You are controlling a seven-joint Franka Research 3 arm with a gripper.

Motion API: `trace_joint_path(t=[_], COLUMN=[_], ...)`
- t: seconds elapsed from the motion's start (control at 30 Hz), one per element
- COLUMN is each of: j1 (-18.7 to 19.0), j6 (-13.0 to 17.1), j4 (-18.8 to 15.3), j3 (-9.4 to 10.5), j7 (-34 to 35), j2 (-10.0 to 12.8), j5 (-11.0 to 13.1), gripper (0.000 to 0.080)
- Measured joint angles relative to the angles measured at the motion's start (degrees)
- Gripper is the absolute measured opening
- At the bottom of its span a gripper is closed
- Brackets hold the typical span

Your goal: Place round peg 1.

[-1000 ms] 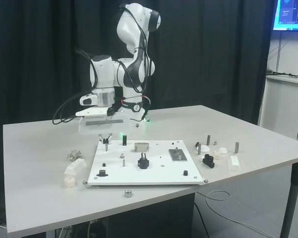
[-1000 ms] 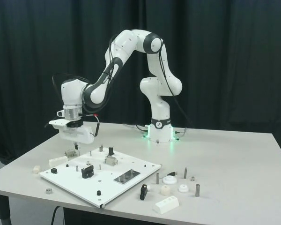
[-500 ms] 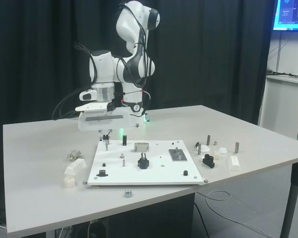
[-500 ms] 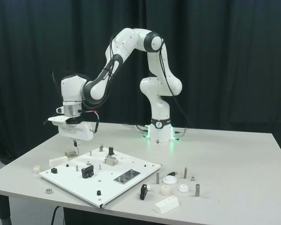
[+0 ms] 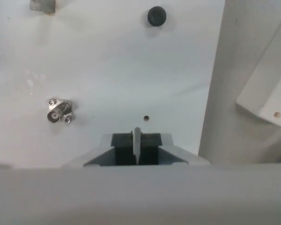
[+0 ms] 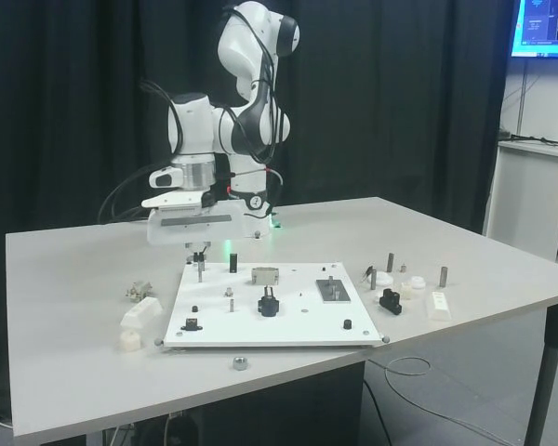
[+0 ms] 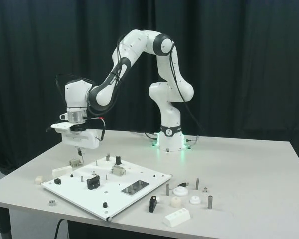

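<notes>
Hovering over the far left corner of the white board (image 6: pixel 270 311), the gripper (image 6: pixel 199 249) hangs a little above the surface. In the wrist view a thin grey peg (image 5: pixel 136 145) stands upright between the two fingers, but whether they press on it I cannot tell. In the first room view the round peg (image 6: pixel 200 271) stands on the board directly under the gripper, and its top is very near to the fingertips. Close to the peg, the wrist view shows a tiny hole (image 5: pixel 146 118), a small metal connector (image 5: pixel 59 110) and a black round knob (image 5: pixel 156 16) on the board. A white block (image 6: pixel 139 321) lies on the grey bench (image 6: pixel 74 279) beside the board's left edge.
</notes>
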Motion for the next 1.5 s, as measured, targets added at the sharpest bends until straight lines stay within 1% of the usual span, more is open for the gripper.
trace_joint_path(t=[0.27, 0.43, 0.67, 0.87, 1.07, 1.33, 1.5], j1=[0.01, 0.01, -0.04, -0.14, -0.58, -1.84, -2.14], j6=[0.29, 1.14, 2.76, 4.12, 5.86, 8.68, 10.64], j4=[0.33, 0.56, 0.78, 0.78, 0.77, 0.76, 0.76], j3=[-0.15, -0.66, -1.91, -3.38, -4.47, -4.65, -4.65], j7=[-0.65, -0.99, -1.67, -2.76, -3.98, -6.02, -7.94], j2=[0.00, 0.01, 0.16, 0.69, 1.90, 3.90, 5.25], j5=[-0.12, -1.23, -2.62, -2.74, -2.73, -2.02, 0.14], gripper=[0.0028, 0.0028, 0.0028, 0.0028, 0.0028, 0.0028, 0.0028])
